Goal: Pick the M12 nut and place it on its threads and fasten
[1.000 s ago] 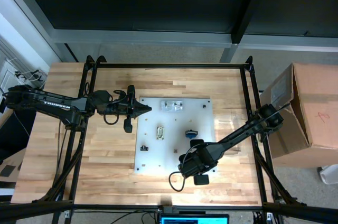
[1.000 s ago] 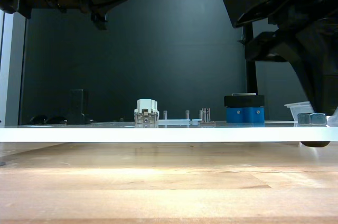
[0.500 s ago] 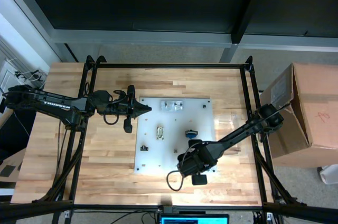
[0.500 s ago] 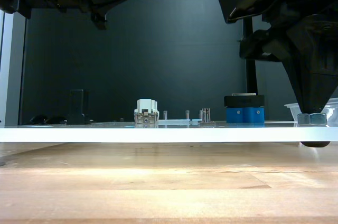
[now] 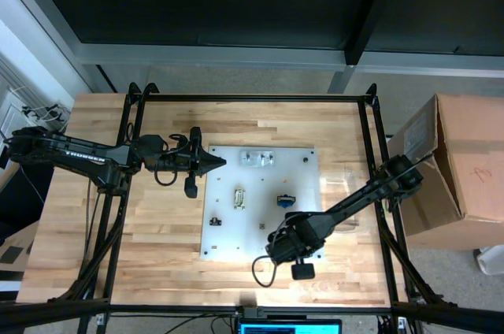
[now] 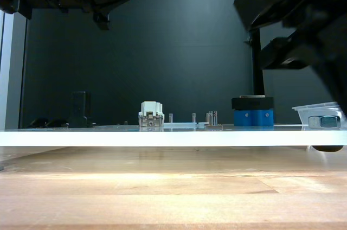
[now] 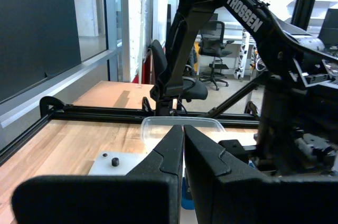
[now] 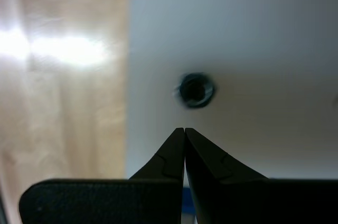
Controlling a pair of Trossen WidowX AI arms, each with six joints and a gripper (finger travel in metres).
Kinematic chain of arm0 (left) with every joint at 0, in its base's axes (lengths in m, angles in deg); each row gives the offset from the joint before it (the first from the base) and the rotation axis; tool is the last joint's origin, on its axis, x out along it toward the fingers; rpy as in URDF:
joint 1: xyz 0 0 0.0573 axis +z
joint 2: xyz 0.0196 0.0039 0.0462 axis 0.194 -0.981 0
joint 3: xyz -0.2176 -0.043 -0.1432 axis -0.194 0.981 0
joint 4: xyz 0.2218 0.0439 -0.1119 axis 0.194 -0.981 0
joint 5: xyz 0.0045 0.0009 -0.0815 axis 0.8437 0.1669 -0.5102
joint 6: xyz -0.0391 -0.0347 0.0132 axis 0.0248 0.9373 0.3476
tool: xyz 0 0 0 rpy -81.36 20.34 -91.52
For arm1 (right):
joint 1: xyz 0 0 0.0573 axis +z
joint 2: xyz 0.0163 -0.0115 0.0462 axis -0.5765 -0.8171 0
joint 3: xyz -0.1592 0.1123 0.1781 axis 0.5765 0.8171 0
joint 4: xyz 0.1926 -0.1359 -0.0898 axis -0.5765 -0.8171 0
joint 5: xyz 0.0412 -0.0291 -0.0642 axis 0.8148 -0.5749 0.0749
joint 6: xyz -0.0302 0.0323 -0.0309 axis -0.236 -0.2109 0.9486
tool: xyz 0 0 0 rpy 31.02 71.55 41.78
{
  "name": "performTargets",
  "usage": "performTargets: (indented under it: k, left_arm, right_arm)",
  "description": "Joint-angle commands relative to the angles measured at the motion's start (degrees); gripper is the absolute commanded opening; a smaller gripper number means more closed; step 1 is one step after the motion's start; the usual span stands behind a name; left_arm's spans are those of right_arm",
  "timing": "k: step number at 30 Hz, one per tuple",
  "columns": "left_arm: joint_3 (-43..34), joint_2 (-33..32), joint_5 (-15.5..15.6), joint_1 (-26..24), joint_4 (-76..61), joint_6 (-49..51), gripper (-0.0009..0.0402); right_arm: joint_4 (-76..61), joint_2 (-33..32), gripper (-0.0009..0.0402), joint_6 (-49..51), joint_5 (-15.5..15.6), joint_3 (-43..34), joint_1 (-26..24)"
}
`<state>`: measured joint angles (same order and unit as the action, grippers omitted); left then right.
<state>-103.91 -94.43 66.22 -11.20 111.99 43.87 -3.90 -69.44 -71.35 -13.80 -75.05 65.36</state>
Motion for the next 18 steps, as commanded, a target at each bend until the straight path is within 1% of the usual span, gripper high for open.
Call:
performTargets:
  k: [1,4,6,9,10,15,18]
  left_arm:
    - [0.0,0.0,0.0,0.0,0.0,0.0,0.0000]
    - [0.0,0.0,0.0,0.0,0.0,0.0,0.0000]
    - [0.0,0.0,0.0,0.0,0.0,0.0,0.0000]
    - [0.0,0.0,0.0,0.0,0.0,0.0,0.0000]
    - [0.0,0.0,0.0,0.0,0.0,0.0,0.0000]
    - [0.0,0.0,0.0,0.0,0.1,0.0,0.0000]
    - [0.0,0.0,0.0,0.0,-0.1,0.0,0.0000]
  right_arm:
    - [0.0,2.2,0.0000,1.2,-2.1,0.0,-0.1]
    - [0.2,5.4,0.0000,2.6,-6.0,0.3,-0.7]
    - [0.3,8.0,0.0000,4.1,-7.8,0.9,-1.6]
    - [1.8,12.0,0.0000,6.3,-8.3,2.3,-4.4]
    - [2.6,13.6,0.0000,7.3,-8.9,2.9,-5.6]
    - [10.3,21.8,0.0000,13.1,-9.5,8.2,-12.0]
    - [16.4,27.3,0.0000,16.2,-10.6,12.0,-16.1]
